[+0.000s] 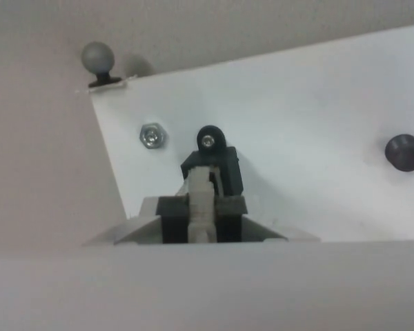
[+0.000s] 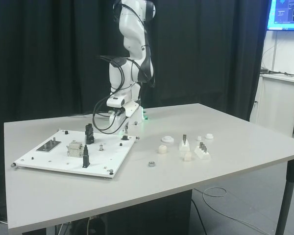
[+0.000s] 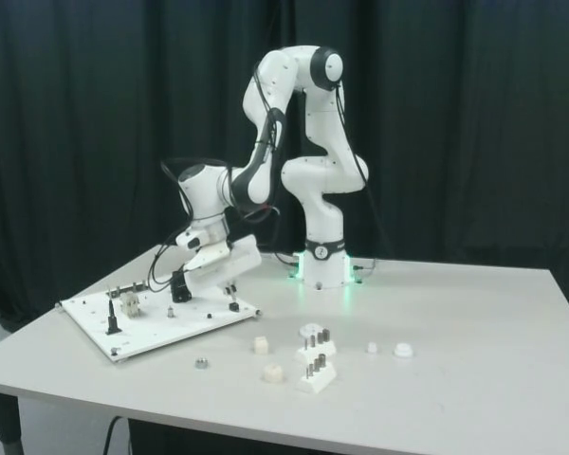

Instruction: Place Ethernet.

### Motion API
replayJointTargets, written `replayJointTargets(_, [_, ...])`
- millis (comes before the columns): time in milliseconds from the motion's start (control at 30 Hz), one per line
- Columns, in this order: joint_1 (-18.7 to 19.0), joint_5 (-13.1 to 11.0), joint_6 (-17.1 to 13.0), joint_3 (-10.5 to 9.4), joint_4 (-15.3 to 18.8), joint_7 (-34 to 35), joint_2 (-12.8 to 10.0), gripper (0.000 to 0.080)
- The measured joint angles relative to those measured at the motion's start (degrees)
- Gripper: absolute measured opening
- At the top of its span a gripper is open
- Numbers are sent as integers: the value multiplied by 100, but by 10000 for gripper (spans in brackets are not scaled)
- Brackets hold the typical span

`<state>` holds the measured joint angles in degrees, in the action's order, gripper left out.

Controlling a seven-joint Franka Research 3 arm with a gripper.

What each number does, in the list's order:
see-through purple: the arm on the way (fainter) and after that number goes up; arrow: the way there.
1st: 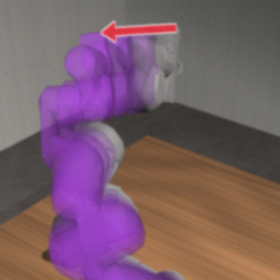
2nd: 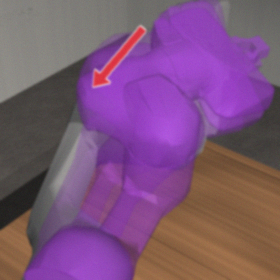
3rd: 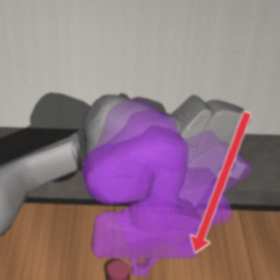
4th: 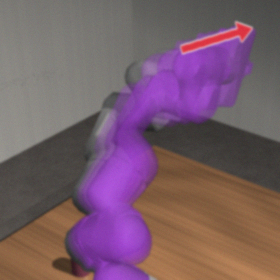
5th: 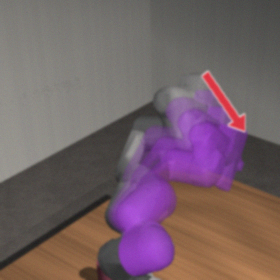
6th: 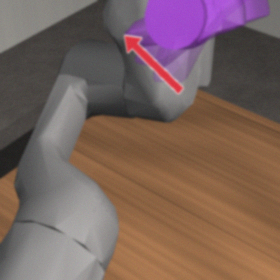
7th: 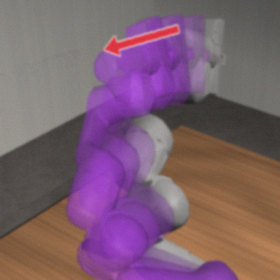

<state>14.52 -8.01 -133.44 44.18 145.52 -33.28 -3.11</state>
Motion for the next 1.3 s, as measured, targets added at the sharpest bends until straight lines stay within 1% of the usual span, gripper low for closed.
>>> replayJointTargets(100, [0, 120, 74, 0, -27, 126, 87, 74])
replayJointTargets(300, [4, 483, 182, -2, -33, 491, 287, 74])
replayJointTargets(433, [10, 661, 263, -9, -33, 639, 406, 74])
replayJointTargets(533, [12, 747, 302, -15, -33, 744, 475, 74])
replayJointTargets(700, [15, 863, 332, -23, -33, 876, 558, 74])
replayJointTargets(1000, [19, 951, 332, -25, -53, 1005, 612, 74])
replayJointTargets(1300, [21, 962, 316, -28, -72, 1088, 612, 74])
